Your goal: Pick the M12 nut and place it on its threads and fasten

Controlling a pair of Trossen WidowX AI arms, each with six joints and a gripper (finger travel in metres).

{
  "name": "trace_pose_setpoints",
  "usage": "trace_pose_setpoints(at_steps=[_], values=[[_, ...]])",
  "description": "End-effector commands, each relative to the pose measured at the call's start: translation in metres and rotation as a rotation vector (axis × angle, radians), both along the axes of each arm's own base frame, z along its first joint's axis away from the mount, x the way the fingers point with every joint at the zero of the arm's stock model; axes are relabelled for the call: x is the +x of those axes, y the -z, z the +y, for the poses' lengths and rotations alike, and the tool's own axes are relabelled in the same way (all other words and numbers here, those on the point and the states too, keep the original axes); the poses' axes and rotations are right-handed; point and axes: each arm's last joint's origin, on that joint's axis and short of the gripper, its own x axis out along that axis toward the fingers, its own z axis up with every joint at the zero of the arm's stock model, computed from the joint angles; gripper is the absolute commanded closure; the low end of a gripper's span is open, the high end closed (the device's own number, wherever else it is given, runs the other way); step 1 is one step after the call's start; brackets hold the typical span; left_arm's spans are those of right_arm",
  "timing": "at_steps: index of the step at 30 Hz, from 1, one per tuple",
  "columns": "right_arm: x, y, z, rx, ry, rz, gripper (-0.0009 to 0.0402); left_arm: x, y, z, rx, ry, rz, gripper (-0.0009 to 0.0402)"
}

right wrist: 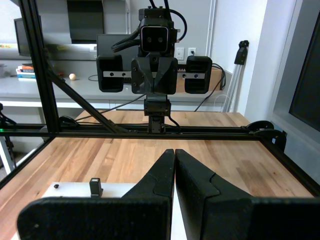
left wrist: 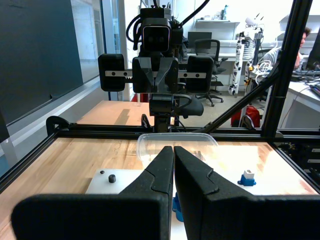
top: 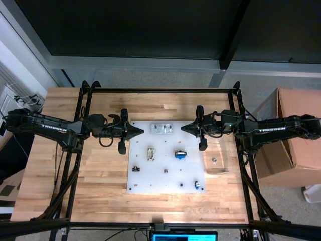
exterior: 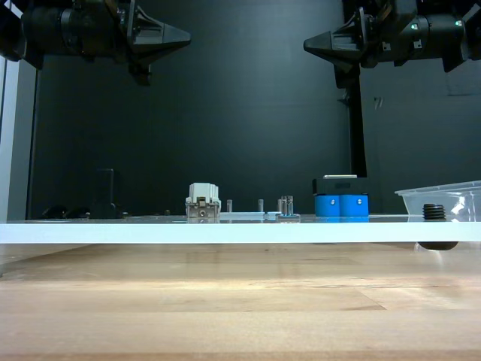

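Left arm: reaches in from the table's left edge, its links stretched almost level and well above the light wooden table top point(top: 100, 175).
Left gripper point(top: 142, 131): points inward toward the opposite arm, over the far left edge of the white rectangular task board point(top: 150, 175). In the low view it hangs high above the board.
Left gripper state: the black fingers point(left wrist: 160, 172) are pressed together tip to tip, with nothing between them.
Right arm: mirrors the left, coming in from the right edge, also almost level and held high.
Right gripper point(top: 182, 128): points inward over the board's far right part and faces the left gripper. The two tips are apart.
Right gripper state: the fingers point(right wrist: 192, 175) are clenched together and grasp nothing.
Small silver M12 nut point(top: 213, 160): lies free on the floor of the clear plastic tray point(top: 220, 172). The tray stands on the table just beside the board's right edge. No gripper is touching the nut.
Short black ribbed stud point(exterior: 434, 213): stands upright near the board's near right edge. Its ribs are bare and it carries no nut.
Other board items: a blue block connector point(top: 180, 154) sits mid-board, right of centre.
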Motion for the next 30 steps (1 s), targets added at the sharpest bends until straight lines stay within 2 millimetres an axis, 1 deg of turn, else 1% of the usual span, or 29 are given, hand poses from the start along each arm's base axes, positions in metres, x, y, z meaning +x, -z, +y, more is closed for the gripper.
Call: trace_pose_setpoints(at_steps=[1,3,19,23,26,30], values=[[0.0001,-0.0007,0.0000,-0.043,0.000,-0.005,0.0393,0.0000,0.0000,0.0001,0.000,0.000,0.000,0.0393],[0.0001,-0.0007,0.0000,-0.079,-0.001,-0.005,0.0393,0.0000,0.0000,0.0001,0.000,0.000,0.000,0.0393],[0.0009,0.0005,-0.0002,-0.067,0.001,0.003,0.0393,0.0000,0.0000,0.0001,0.000,0.000,0.000,0.0393],[0.0006,0.0017,-0.0008,0.019,0.037,0.017,0.0393,0.0000,0.0000,0.0001,0.000,0.000,0.000,0.0393],[-0.0001,0.0046,-0.0003,0.033,0.035,0.070,0.0394,0.0000,0.0000,0.0000,0.000,0.000,0.000,0.0393],[-0.0014,0.0070,0.0011,0.081,0.033,0.212,0.0393,0.0000,0.0000,0.0001,0.000,0.000,0.000,0.0393]])
